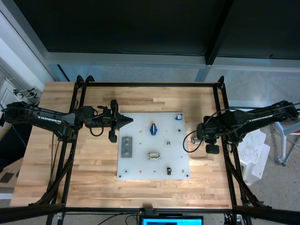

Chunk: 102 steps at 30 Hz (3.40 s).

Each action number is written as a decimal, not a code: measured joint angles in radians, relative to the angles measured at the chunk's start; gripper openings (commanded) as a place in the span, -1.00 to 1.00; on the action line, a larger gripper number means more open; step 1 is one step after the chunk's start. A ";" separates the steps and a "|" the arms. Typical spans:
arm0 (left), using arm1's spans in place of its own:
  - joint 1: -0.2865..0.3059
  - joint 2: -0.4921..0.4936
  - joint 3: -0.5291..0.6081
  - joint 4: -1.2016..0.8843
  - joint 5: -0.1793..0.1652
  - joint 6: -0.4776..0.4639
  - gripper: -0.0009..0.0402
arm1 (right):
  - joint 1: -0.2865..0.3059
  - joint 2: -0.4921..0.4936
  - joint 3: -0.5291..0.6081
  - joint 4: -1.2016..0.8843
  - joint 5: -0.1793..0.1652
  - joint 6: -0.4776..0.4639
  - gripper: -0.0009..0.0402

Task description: Pick the HAN10E connector and install on the hub

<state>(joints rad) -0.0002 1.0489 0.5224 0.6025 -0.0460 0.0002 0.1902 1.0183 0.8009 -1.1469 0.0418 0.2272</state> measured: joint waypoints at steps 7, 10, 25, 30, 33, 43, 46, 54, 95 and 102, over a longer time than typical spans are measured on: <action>0.000 0.000 0.000 0.000 0.000 0.000 -0.96 | -0.014 0.085 0.000 0.039 0.038 -0.027 0.06; 0.000 0.000 0.000 0.000 0.000 0.000 -0.96 | -0.029 0.117 -0.006 0.050 0.048 -0.027 0.27; 0.000 0.000 0.000 0.000 0.000 0.000 -0.96 | -0.029 0.151 -0.061 0.131 0.045 -0.023 0.54; 0.000 0.000 0.000 0.000 0.000 0.000 -0.96 | -0.029 0.151 -0.090 0.148 0.044 0.010 0.54; 0.000 0.000 0.000 0.000 0.000 0.000 -0.96 | -0.029 0.153 -0.102 0.174 0.044 0.041 0.54; 0.000 0.000 0.000 0.000 0.000 0.000 -0.96 | -0.029 0.156 -0.187 0.311 0.044 0.105 0.54; 0.000 0.000 0.000 0.000 0.000 0.000 -0.96 | -0.029 0.156 -0.199 0.321 0.044 0.109 0.54; 0.000 0.000 0.000 0.000 0.000 0.000 -0.96 | -0.029 0.196 -0.203 0.328 0.040 0.108 0.46; 0.000 0.000 0.000 0.000 0.000 0.000 -0.96 | -0.029 0.212 -0.152 0.284 0.034 0.105 -0.90; 0.000 0.000 0.000 0.000 0.000 0.000 -0.96 | -0.025 0.205 -0.053 0.218 0.034 0.105 -0.90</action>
<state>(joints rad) -0.0002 1.0485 0.5228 0.6025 -0.0460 0.0002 0.1654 1.2232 0.7475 -0.9287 0.0761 0.3321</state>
